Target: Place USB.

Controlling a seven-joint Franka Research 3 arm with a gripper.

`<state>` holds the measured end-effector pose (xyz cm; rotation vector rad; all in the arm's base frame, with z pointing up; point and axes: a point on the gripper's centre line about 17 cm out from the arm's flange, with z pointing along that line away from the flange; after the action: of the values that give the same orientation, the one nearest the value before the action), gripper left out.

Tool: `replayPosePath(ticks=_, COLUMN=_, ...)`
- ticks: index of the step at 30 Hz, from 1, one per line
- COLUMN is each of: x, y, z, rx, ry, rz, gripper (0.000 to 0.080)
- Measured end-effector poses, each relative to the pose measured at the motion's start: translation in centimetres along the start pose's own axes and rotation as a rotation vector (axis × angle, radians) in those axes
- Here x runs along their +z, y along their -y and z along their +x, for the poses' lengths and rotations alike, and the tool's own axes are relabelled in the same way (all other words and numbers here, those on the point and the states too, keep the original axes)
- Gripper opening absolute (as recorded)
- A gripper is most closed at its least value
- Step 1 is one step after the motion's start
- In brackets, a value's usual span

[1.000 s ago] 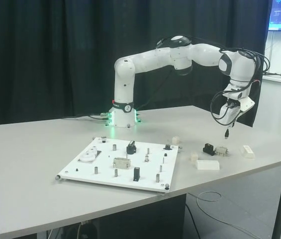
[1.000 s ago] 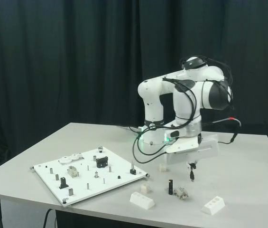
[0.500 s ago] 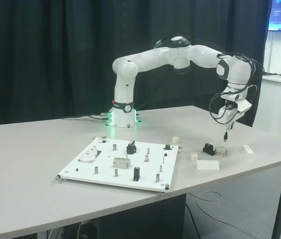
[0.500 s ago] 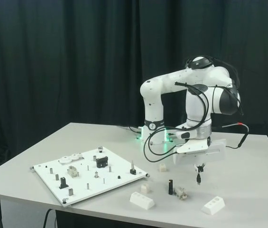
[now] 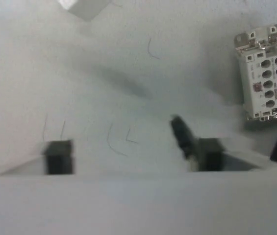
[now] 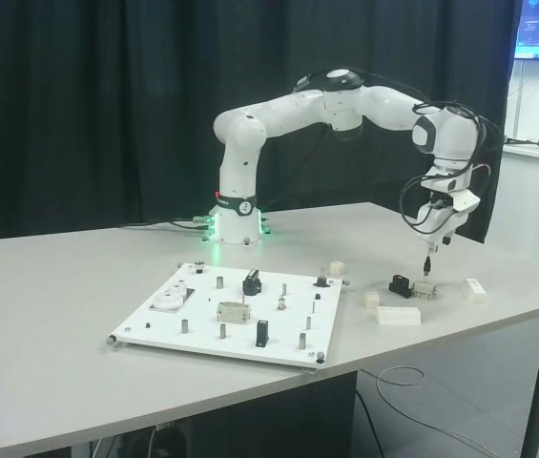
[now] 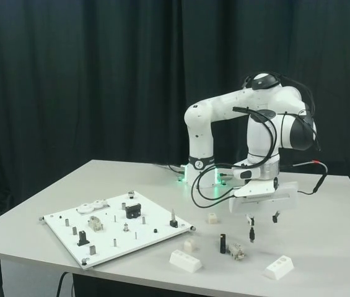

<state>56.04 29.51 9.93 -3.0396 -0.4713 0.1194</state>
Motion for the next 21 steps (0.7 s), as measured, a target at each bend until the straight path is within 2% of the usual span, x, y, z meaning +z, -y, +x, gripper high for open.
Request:
replayPosePath(ticks=4, x=-0.2, y=0.15, z=0.15, rx=-0.002, ry=-0.009, rz=0.001, gripper=0.0451)
replayPosePath(ticks=5, x=-0.27, y=0.2, z=0.18, rx=-0.002, ry=-0.01, rz=0.002, gripper=0.0716)
replayPosePath(ticks=9, x=-0.52, y=0.37, z=0.3, rx=-0.003, ry=-0.016, rz=0.007, gripper=0.0716)
replayPosePath(ticks=10, x=-0.57, y=0.4, z=0.32, rx=-0.003, ry=-0.017, rz=0.007, gripper=0.0782)
replayPosePath(ticks=21, x=-0.9, y=0.74, z=0.45, rx=0.001, ry=-0.024, rz=0.014, gripper=0.0796)
